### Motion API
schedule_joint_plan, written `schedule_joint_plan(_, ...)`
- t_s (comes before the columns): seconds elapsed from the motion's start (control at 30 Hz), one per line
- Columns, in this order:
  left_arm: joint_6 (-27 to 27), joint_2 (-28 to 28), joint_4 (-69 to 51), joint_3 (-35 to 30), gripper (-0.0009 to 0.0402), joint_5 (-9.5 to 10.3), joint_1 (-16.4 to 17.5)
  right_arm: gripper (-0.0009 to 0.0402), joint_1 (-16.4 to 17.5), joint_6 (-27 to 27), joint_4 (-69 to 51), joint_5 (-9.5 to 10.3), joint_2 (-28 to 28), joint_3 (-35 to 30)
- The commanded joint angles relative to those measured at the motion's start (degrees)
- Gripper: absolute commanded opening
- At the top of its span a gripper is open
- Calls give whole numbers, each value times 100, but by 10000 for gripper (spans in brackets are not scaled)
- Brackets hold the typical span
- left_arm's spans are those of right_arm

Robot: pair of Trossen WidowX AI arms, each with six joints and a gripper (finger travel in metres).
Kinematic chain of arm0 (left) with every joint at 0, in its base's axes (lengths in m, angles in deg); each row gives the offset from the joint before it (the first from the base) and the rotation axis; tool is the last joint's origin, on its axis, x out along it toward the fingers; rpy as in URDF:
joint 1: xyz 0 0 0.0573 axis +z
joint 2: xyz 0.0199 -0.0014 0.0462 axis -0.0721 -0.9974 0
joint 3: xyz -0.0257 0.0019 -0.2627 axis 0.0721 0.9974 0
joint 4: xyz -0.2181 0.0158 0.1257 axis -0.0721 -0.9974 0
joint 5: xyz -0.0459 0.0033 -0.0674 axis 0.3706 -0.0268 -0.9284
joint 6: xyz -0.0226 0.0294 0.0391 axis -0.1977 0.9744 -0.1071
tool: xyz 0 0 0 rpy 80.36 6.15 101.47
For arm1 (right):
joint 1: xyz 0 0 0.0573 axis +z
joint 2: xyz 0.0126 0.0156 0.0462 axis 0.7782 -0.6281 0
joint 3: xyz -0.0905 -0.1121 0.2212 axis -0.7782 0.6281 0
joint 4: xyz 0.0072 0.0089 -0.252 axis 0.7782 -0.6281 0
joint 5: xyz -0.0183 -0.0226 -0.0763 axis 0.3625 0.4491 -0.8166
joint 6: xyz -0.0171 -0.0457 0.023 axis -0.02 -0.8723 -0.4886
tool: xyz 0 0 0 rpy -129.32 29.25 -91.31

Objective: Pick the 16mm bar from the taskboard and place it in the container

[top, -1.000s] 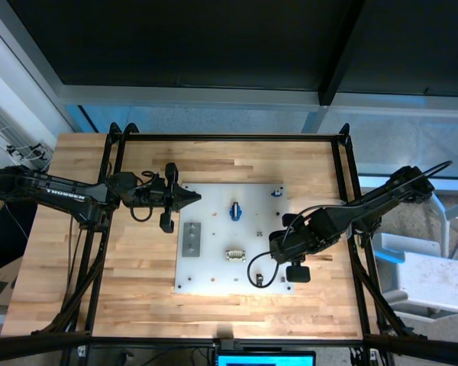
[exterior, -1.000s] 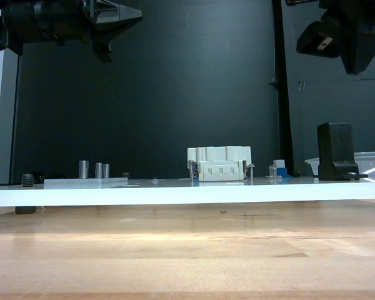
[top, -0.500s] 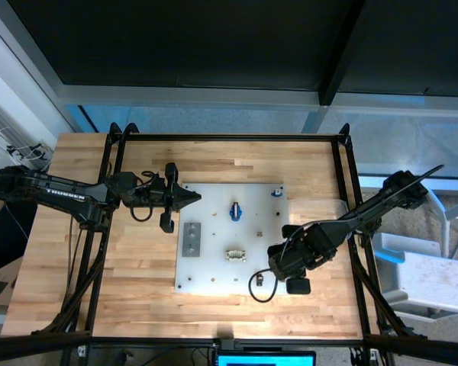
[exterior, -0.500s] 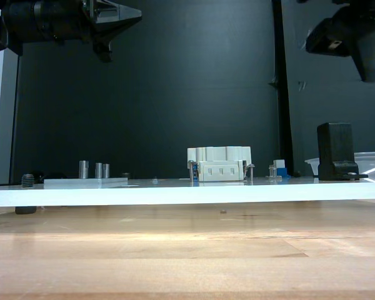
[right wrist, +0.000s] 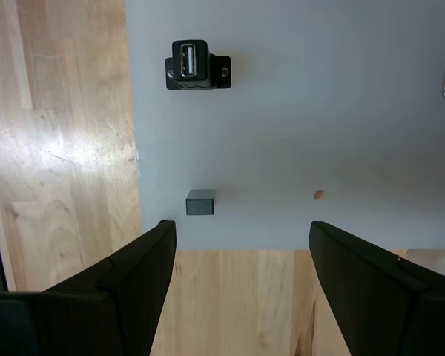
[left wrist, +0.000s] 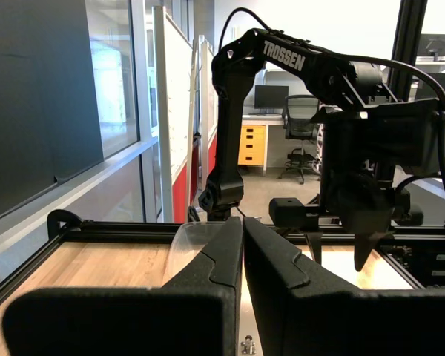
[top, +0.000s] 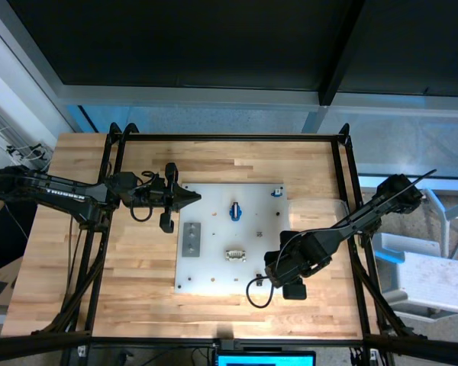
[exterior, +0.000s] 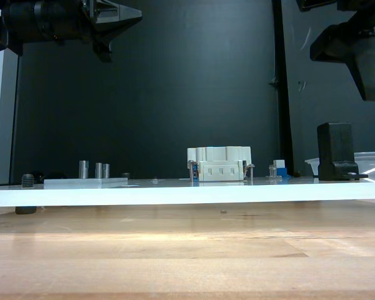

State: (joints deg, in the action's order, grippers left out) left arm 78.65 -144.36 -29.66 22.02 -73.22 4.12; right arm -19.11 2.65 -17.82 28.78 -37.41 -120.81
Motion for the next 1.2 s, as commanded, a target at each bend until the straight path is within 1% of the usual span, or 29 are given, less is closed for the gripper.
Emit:
schedule_joint_plan(0.03, 0, -2, 2, -2, 0, 0, 0, 256, 17, 9, 17, 0, -90, 33)
schedule_joint_plan(0.3, 0, -2, 0, -2, 0, 0, 0, 256, 61, 105, 94, 20, -284, 61)
schedule_joint_plan(0.4, 0, -2, 0, -2, 0, 0, 0, 256, 79, 162, 175, 55, -289, 125)
schedule_joint_plan(0.6, 0, -2, 0, -2, 0, 0, 2, 256, 146, 286, 372, 61, -289, 317)
schedule_joint_plan(0.8, 0, -2, 2, -2, 0, 0, 2, 256, 181, 291, 481, 42, -289, 439)
schedule_joint_plan(1.0, 0, -2, 2, -2, 0, 0, 0, 256, 208, 295, 957, 50, -289, 763)
schedule_joint_plan(1.2, 0, -2, 2, -2, 0, 0, 2, 256, 232, 289, 1036, 42, -389, 820)
